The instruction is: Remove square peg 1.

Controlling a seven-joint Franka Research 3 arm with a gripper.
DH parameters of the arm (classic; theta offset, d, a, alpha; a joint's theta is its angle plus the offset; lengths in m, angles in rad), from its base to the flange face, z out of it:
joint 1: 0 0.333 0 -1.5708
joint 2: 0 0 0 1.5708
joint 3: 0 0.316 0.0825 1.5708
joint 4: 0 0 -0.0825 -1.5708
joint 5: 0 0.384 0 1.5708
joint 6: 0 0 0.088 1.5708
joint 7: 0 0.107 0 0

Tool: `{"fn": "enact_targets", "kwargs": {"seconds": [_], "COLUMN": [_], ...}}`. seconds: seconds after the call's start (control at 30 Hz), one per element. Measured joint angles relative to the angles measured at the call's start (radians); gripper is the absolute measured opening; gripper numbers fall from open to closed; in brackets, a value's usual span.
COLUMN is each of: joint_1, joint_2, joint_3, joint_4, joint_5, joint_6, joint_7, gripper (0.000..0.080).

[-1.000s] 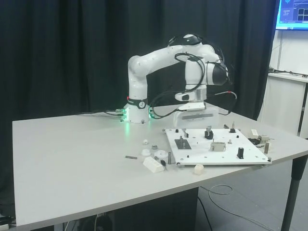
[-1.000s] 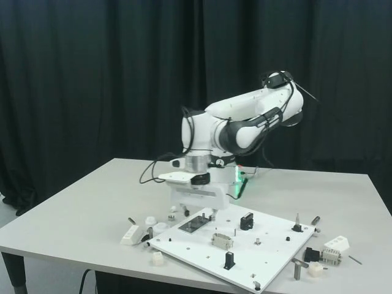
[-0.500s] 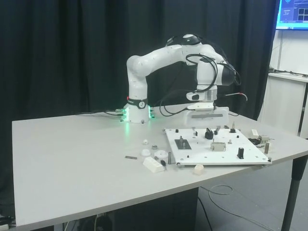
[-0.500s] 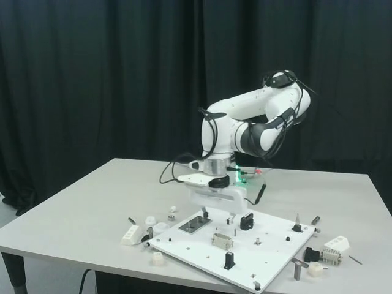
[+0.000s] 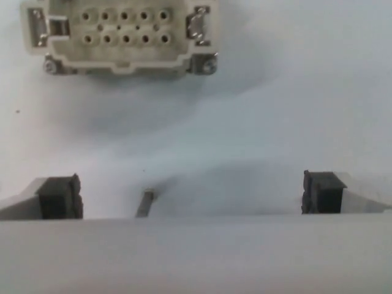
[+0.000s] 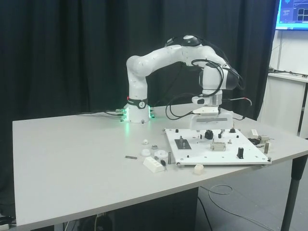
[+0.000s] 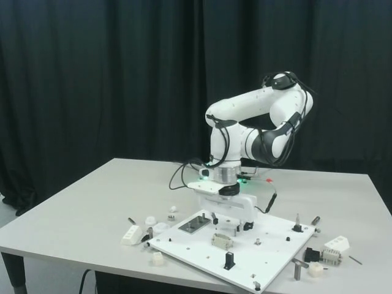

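Gripper [image 5: 190, 199] poised low over the white board [image 7: 269, 260], its two black fingertips [image 5: 59, 197] set wide apart and holding nothing. In the wrist view a thin grey pin [image 5: 144, 203] stands from the board between the fingertips, nearer to one of them than to the other, and a pale multi-pin connector [image 5: 119, 37] lies on the board beyond it. Both room views show the white arm [image 6: 159, 55] reaching from its base on the grey surface [image 6: 72, 154] out over the middle of the board, with the gripper just above the fittings there. Small white parts [image 6: 153, 164] lie loose on the surface beside the board's near corner.

Which fitting is square peg 1 cannot be read from these views; the pin between the fingertips is the likeliest candidate, and it sits seated in the board. Step in hand, as judged: the approach, with the grasp not yet made. The next move would call for centring the fingertips on the pin, lowering until they flank its shaft, closing, and drawing straight up so it does not bind in its hole.
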Motion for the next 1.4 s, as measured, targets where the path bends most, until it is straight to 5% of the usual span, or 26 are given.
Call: {"fn": "enact_targets", "kwargs": {"seconds": [1.03,1.07,1.23,1.27,1.4], "joint_1": [0.026,0.026,0.026,0.026,0.026], "joint_2": [0.0,0.0,0.0,0.0,0.002], "joint_3": [0.078,0.079,0.081,0.081,0.082], "joint_4": [0.013,0.013,0.014,0.014,0.014], "joint_5": [0.0,0.0,0.0,0.0,0.0], "joint_6": [0.104,0.105,0.107,0.107,0.107], "joint_7": [0.075,0.077,0.084,0.085,0.085], "gripper": [0.0792,0.0474,0.0474,0.0306,0.0306]}}
